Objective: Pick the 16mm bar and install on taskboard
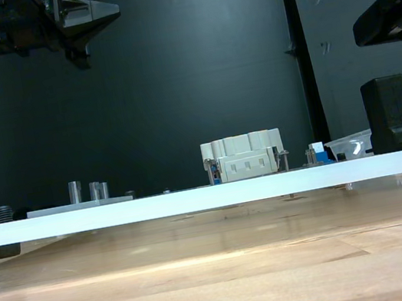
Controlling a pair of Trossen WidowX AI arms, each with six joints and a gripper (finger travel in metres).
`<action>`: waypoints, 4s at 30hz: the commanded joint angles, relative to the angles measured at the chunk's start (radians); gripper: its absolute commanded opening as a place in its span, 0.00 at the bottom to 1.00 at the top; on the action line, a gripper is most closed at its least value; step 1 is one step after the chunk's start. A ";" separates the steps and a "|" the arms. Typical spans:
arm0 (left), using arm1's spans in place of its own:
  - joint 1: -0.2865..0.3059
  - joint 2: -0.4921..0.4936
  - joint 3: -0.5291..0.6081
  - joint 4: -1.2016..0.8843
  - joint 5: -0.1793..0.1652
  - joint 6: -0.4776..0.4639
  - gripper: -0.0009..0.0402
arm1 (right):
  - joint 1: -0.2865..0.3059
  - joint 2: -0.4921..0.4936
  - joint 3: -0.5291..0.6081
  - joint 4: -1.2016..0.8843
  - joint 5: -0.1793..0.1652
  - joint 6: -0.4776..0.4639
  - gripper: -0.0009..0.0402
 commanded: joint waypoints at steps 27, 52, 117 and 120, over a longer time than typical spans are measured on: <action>0.000 0.000 0.000 0.000 0.000 0.000 0.02 | 0.001 -0.005 -0.042 0.045 0.001 0.008 0.21; 0.000 0.000 0.000 0.000 0.000 0.000 0.02 | 0.002 -0.042 -0.042 0.016 0.001 0.007 0.46; 0.000 0.000 0.000 0.000 0.000 0.000 0.02 | -0.628 -0.698 -0.479 0.926 -0.028 -0.597 0.02; 0.000 0.000 0.000 0.000 0.000 0.000 0.02 | -0.629 -0.706 -0.517 1.020 -0.027 -0.600 0.02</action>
